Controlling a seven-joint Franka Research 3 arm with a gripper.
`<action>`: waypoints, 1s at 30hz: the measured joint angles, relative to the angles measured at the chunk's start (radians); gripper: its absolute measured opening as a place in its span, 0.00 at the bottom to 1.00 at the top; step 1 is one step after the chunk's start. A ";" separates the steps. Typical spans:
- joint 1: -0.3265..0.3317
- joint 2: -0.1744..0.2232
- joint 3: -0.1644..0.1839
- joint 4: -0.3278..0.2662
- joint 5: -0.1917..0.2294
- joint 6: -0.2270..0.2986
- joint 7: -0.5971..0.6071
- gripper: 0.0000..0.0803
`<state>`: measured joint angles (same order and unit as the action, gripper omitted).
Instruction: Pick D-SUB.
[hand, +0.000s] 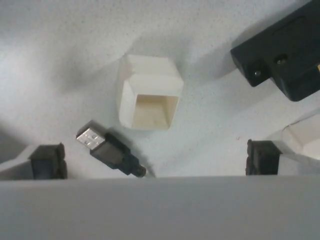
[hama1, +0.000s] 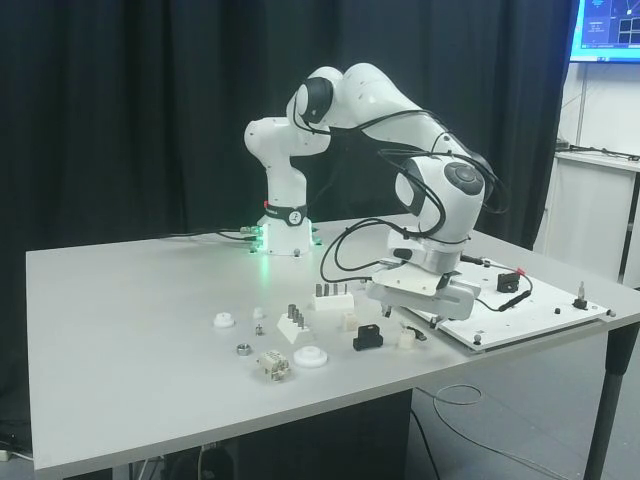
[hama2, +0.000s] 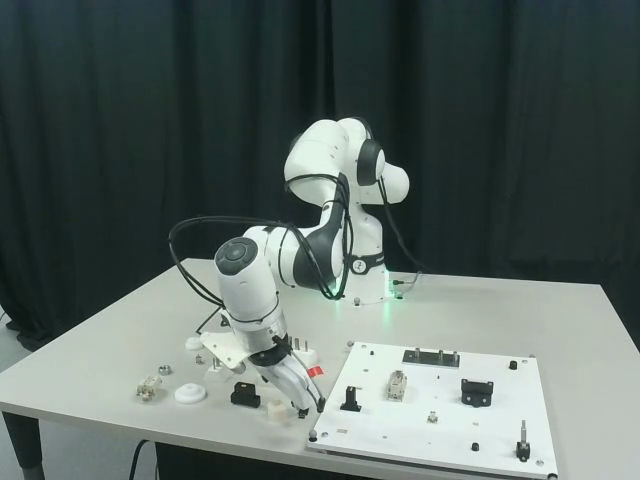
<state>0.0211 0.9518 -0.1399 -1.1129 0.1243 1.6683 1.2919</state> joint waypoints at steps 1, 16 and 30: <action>0.000 0.000 0.000 0.000 -0.001 0.001 0.000 1.00; 0.002 -0.004 -0.001 0.000 -0.017 0.010 0.001 1.00; 0.002 -0.036 -0.003 -0.001 -0.044 -0.024 0.001 1.00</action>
